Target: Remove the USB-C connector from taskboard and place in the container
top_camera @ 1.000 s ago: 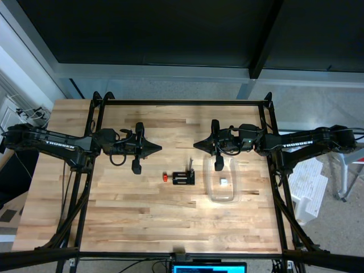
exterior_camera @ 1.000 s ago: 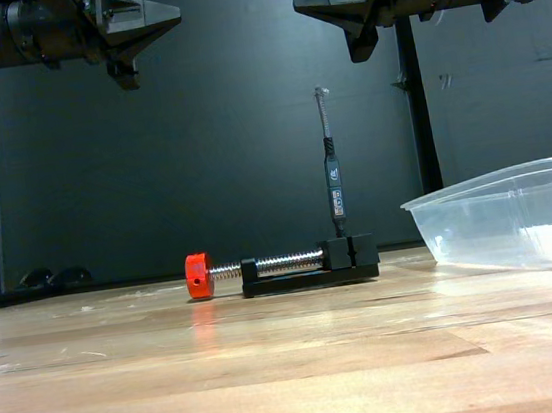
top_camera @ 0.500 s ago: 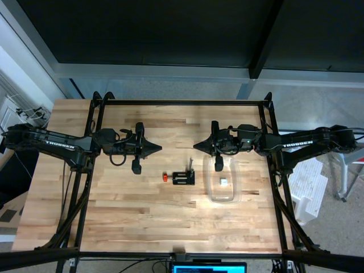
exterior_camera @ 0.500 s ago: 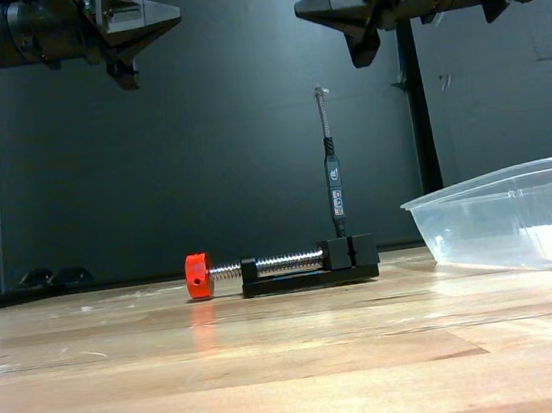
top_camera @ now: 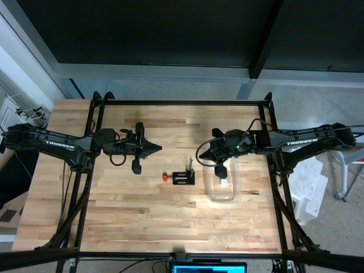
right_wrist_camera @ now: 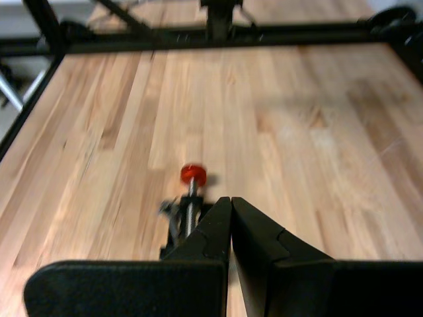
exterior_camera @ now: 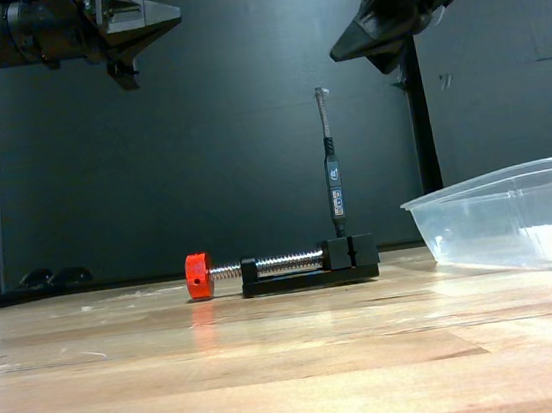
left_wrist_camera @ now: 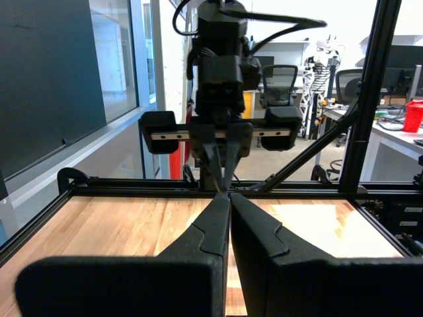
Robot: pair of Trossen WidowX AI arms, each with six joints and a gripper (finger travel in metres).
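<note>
Pale wood table (top_camera: 142, 216), small black taskboard (top_camera: 183, 178) at its middle, both grippers up in the air beyond it.
Nearest me on the right I see the clear container (top_camera: 222, 201) lying flat with a small white cube (top_camera: 223, 181) inside. Just beside it on the left is the taskboard, its red-orange knob (exterior_camera: 198, 275) pointing away from the tub. The USB-C connector (exterior_camera: 334, 187) stands upright in the end of the board nearest the container, nothing touching it. Past that, the right gripper (exterior_camera: 338, 53) hangs well above the connector, tipped nose-down toward the board over the container's far end, fingers (right_wrist_camera: 215, 221) pressed together on nothing. The left gripper (exterior_camera: 172, 16) sits level and high off to the left, well apart from the board, its fingers (left_wrist_camera: 215, 224) likewise closed and empty.
</note>
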